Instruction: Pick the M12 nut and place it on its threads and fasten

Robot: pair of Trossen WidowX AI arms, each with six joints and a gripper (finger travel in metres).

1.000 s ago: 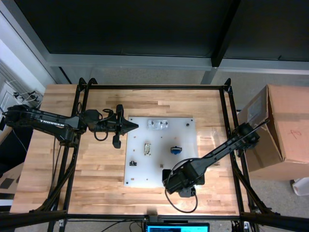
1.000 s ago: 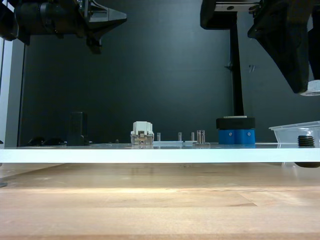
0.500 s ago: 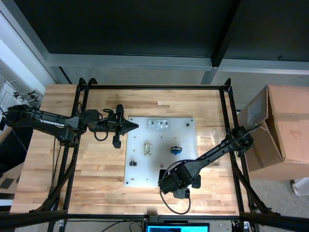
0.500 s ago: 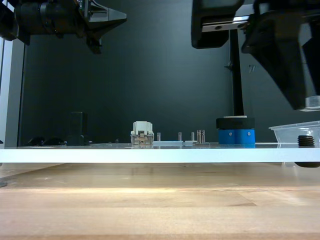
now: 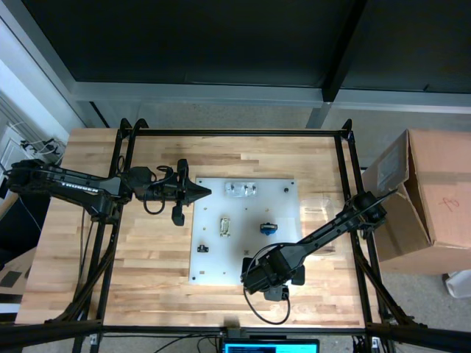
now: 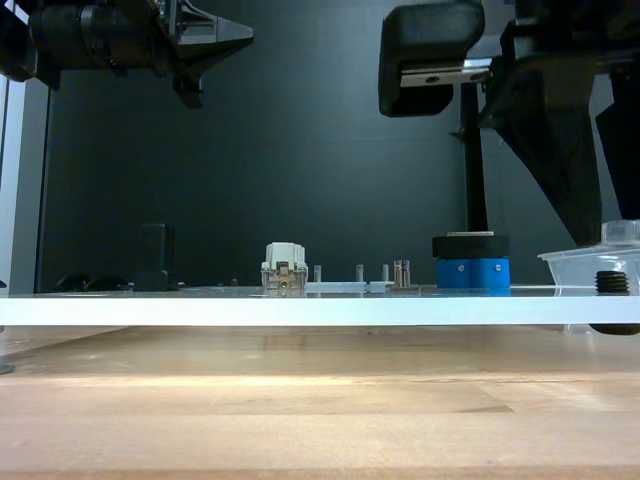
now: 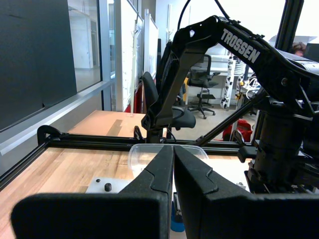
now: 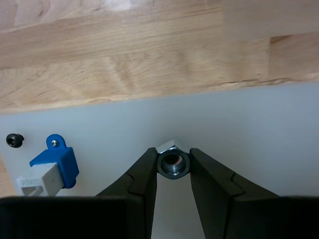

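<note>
One nut (image 8: 173, 164) in right jaws, left jaws aloft

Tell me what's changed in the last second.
The right pincer, shut on the nut, moved left along the board's near edge and came down; the nut now hangs above the bare stud, not on it. The left pincer stayed shut, high over the board's far left edge.

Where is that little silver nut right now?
The nut is pinched in the right end effector above the white board's near edge, off its bare stud; the left end effector hangs at the board's far left.
</note>
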